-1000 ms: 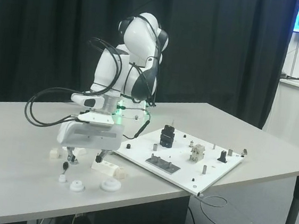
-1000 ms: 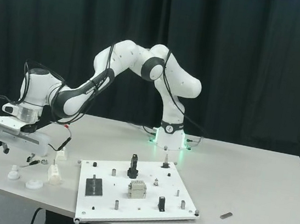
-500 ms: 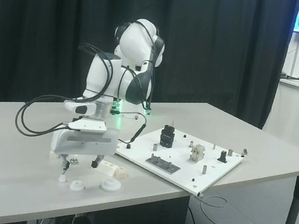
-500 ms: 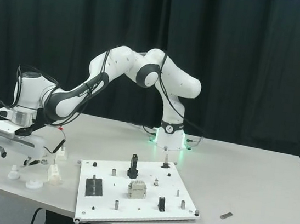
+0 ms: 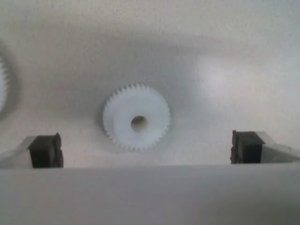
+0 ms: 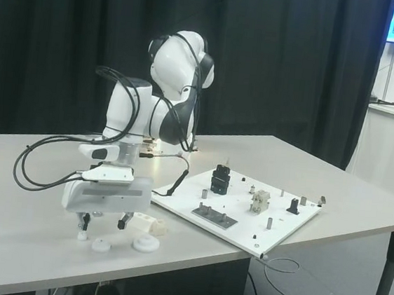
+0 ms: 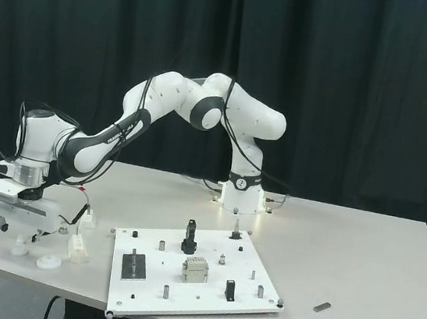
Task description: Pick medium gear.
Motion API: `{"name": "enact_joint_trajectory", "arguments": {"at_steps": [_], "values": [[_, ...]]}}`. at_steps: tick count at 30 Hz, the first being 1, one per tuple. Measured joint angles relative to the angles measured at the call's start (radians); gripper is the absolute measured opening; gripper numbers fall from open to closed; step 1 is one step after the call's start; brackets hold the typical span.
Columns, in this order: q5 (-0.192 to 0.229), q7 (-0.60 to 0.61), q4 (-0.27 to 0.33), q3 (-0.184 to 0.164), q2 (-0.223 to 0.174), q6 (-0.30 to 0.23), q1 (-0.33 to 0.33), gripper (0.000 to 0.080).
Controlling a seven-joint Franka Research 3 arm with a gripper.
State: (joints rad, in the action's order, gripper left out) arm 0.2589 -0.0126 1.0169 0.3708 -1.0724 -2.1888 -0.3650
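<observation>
The gripper (image 5: 145, 150) is hanging low over the near corner of the grey table (image 6: 32, 172) with its two black fingertips (image 5: 46, 151) spread wide apart and gripping nothing. In the wrist view a white gear (image 5: 136, 123) with a centre hole is lying flat on the table between the fingertips, a little ahead of the line joining them and slightly nearer one finger than the other. A second toothed wheel (image 5: 3, 86) is just showing off to one side, so which is the medium one is a judgement; the gear under the tool looks like the target. The step in hand seems to be lining up above it. The next move calls for centring, lowering until the fingertips flank the rim, then closing.
</observation>
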Motion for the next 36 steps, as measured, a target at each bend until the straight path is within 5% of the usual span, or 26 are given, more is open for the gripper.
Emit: {"name": "enact_joint_trajectory", "arguments": {"at_steps": [36], "values": [[0.047,0.0,-0.079,0.0,-0.092,-0.015,-0.021,0.08]]}}
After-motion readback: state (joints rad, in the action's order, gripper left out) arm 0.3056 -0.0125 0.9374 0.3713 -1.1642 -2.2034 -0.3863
